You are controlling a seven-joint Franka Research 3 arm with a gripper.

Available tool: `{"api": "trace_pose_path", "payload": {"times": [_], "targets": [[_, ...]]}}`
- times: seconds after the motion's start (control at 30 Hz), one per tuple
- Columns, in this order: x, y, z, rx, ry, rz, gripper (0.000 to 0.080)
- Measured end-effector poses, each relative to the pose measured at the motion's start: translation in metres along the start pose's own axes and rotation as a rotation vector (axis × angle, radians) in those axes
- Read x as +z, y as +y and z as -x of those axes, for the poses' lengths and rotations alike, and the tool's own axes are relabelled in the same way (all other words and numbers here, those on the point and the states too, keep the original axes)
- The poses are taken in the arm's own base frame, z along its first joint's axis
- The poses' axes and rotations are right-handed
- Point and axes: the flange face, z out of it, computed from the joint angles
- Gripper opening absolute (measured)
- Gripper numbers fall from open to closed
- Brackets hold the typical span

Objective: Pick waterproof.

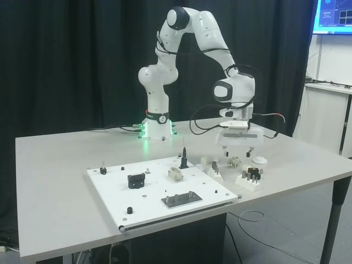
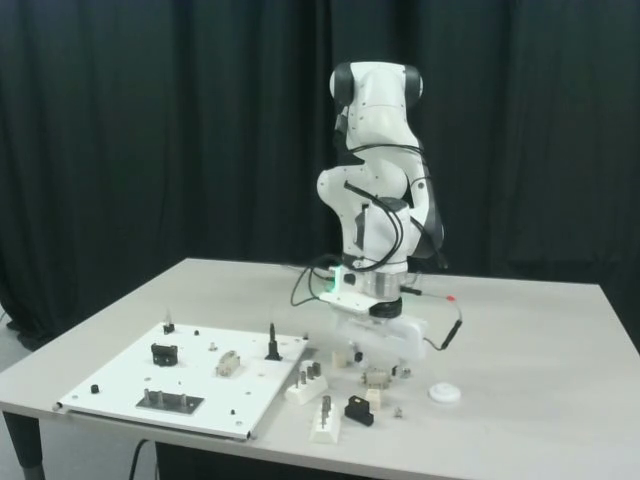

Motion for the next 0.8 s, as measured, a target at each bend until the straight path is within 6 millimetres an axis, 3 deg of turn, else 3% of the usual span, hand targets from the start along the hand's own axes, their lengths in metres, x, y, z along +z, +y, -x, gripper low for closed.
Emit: {"api": "trace_pose_path", "payload": {"times": [0.8], "targets": [[0.0052, 0.0018, 0.0005, 0.353, 0.003, 0.014, 0.0800]]}}
